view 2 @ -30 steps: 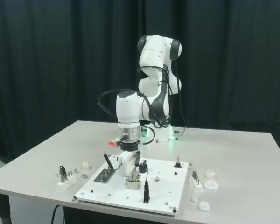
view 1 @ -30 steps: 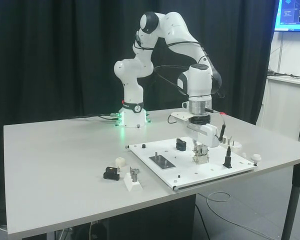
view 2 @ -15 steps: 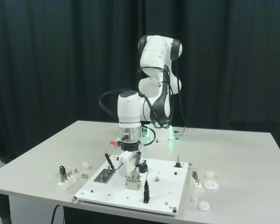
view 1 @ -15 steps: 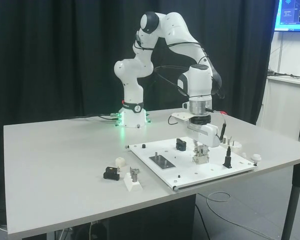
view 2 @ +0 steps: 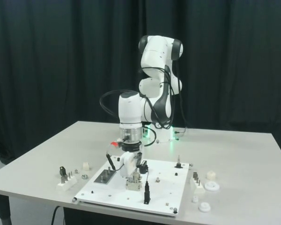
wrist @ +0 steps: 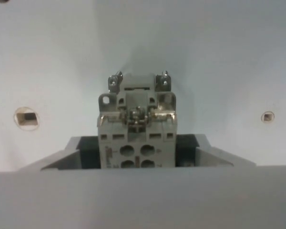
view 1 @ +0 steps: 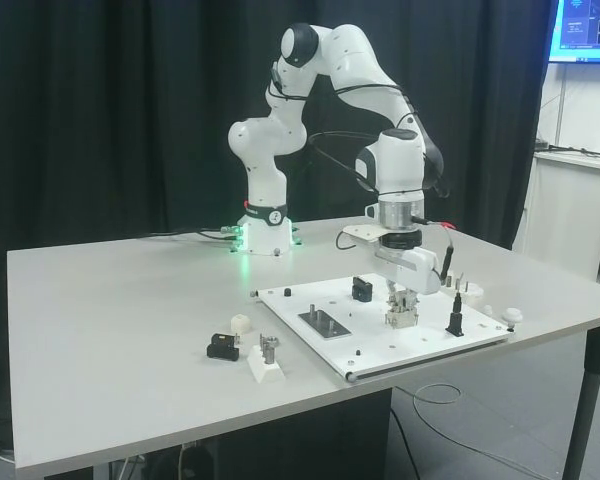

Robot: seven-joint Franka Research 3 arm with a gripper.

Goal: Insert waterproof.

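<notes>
Gripper (view 1: 400, 291) hangs close over the grey connector (view 1: 401, 309) mid-board (view 1: 310, 298). Black plug (view 1: 455, 316) stands just right of it, black block (view 1: 361, 290) behind, metal plate (view 1: 326, 322) left. Bare table (view 1: 110, 300) lies open far left.

white arm (view 1: 340, 60), grey table (view 1: 110, 310), white board (view 1: 380, 335), black curtain (view 1: 110, 110), green base light (view 1: 242, 240).
</notes>
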